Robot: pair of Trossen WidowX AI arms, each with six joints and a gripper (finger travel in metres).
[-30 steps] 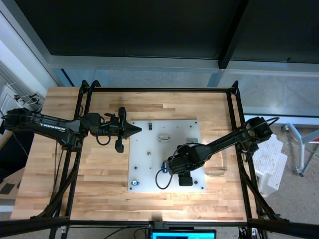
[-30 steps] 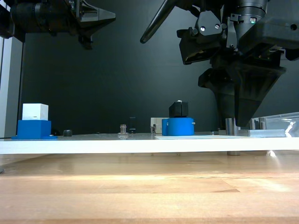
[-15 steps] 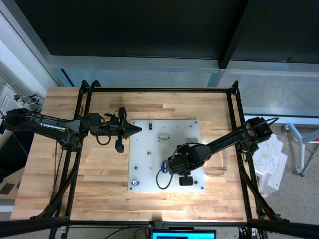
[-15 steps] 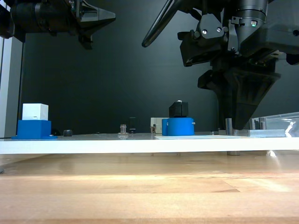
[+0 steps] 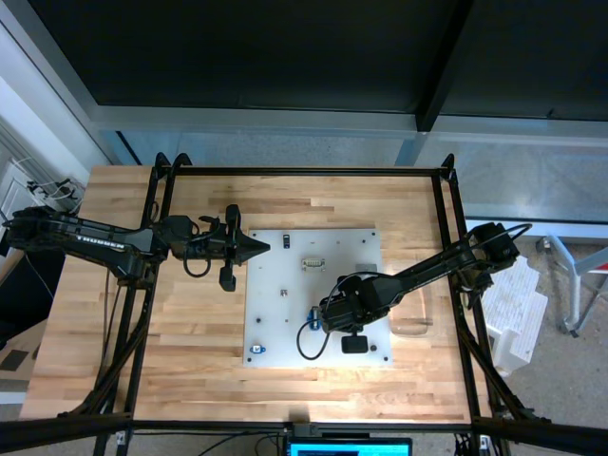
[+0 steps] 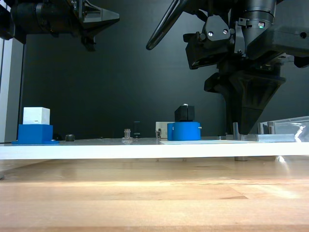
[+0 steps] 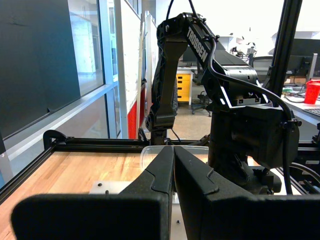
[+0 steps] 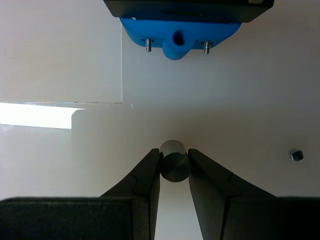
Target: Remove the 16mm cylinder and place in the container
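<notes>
The 16mm cylinder (image 8: 174,160) is seated on the white board (image 5: 275,328), a little toward 5 o'clock from the board's centre, directly under the right gripper (image 5: 328,317). It is pinched between the two fingers (image 8: 147,176), which are pressed against its opposite sides. Bare board is seen all round the peg. The blue part (image 8: 177,38) is set apart from it beyond the fingertips, and a small nut (image 8: 296,155) lies well off to one side. In the high view the blue part is found just beside the gripper at 9 o'clock. The container (image 5: 415,312) is placed at 3 o'clock from the gripper, just off the board's right edge on the table (image 5: 190,323), and is partly crossed by the right arm.

The left gripper (image 5: 256,247) is held high above the board's 10 o'clock corner, its fingers pressed together on nothing.

Compared with one second ago, the right gripper has been shifted slightly leftward in the low view, so that more of the peg (image 6: 236,130) is covered. The peg and the left arm are unchanged.

The cylinder's long axis is vertical: it is seen as a thin upright post from the side, and its flat round top is turned toward the wrist camera.
</notes>
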